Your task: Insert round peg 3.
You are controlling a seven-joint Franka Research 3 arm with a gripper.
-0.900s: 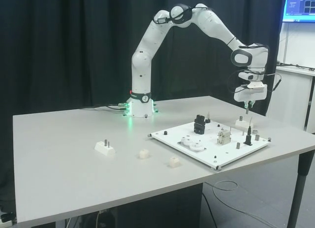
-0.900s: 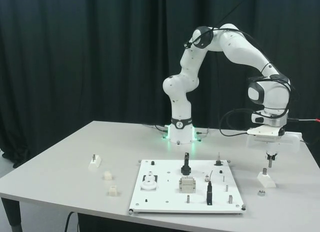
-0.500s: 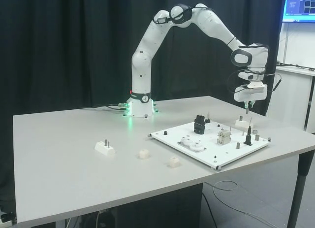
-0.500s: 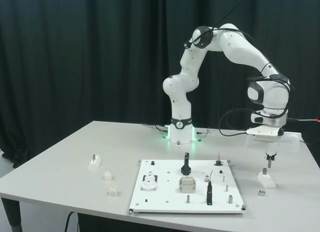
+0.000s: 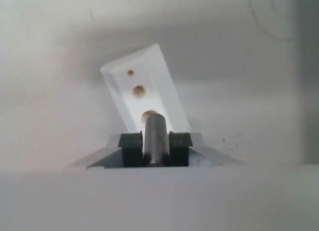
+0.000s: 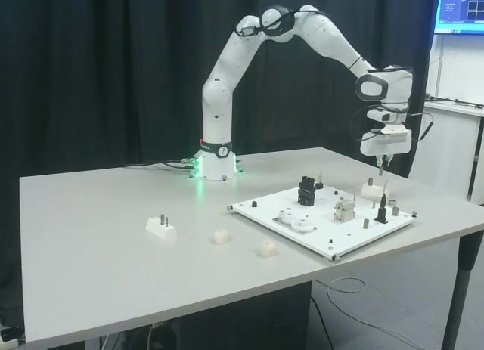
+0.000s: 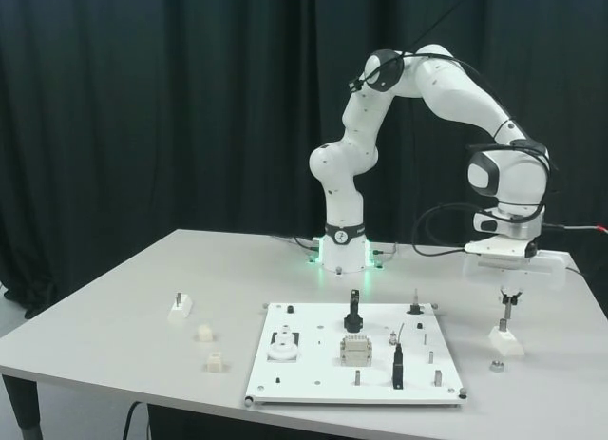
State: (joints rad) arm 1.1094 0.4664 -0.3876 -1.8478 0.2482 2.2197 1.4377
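My claw [image 5: 156, 145] grips round peg 3 [image 5: 154, 136] between closed black pads. Since a moment ago I have risen, lifting the peg clear of the white holder block [image 5: 145, 91] directly beneath. Extraction done; the board [image 7: 313, 369] lies beside.

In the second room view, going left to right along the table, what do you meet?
White holder with a pin → small white block → white block → white assembly board → white peg holder below the gripper, which holds the round peg.
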